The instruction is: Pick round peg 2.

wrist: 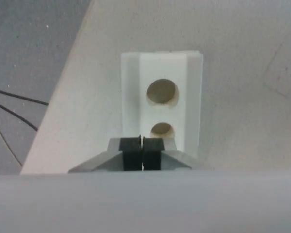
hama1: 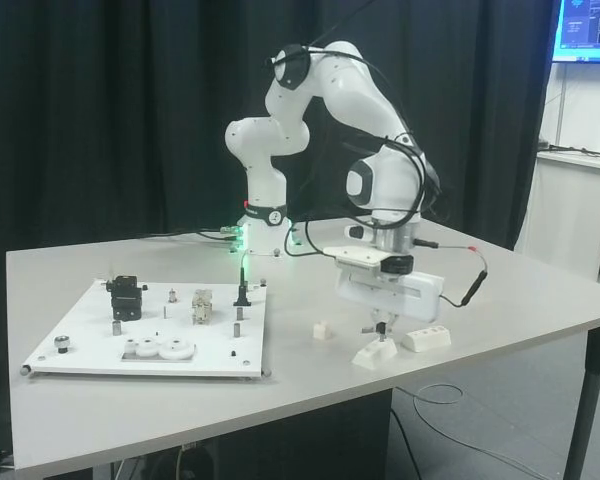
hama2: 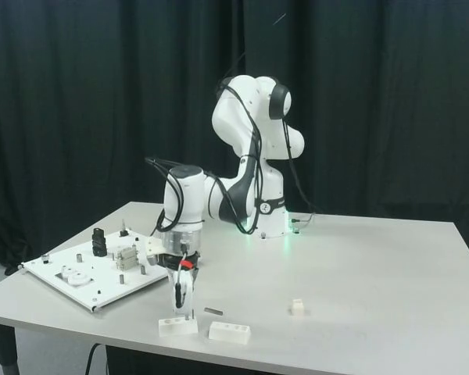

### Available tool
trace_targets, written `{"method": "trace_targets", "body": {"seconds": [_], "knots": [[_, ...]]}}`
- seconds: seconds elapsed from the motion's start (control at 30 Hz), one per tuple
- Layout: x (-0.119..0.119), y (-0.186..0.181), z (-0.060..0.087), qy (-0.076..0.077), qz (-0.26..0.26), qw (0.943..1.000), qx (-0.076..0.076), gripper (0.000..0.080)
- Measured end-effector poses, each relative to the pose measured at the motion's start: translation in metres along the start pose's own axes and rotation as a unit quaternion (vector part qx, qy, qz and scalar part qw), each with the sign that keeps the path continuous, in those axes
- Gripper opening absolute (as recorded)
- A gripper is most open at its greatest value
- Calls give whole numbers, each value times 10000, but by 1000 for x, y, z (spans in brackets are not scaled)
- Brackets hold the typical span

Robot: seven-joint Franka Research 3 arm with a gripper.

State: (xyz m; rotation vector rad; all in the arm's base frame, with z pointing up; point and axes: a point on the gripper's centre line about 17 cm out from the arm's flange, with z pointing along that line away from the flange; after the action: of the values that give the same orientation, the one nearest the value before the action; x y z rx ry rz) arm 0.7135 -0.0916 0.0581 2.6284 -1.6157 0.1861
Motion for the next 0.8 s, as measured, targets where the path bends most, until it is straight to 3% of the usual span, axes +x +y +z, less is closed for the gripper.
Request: {"method": "trace_targets", "body": {"seconds": [0.3,0.53,0.57,0.77,0.8], "knots": [[2,-1,-25,-110,-76,9998,-135,1],[6,-1,-36,-88,-173,9996,-210,1],[7,0,-38,-79,-192,9995,-229,120],[7,3,-46,-90,-251,9991,-321,120],[7,3,-47,-101,-250,9991,-333,435]]}}
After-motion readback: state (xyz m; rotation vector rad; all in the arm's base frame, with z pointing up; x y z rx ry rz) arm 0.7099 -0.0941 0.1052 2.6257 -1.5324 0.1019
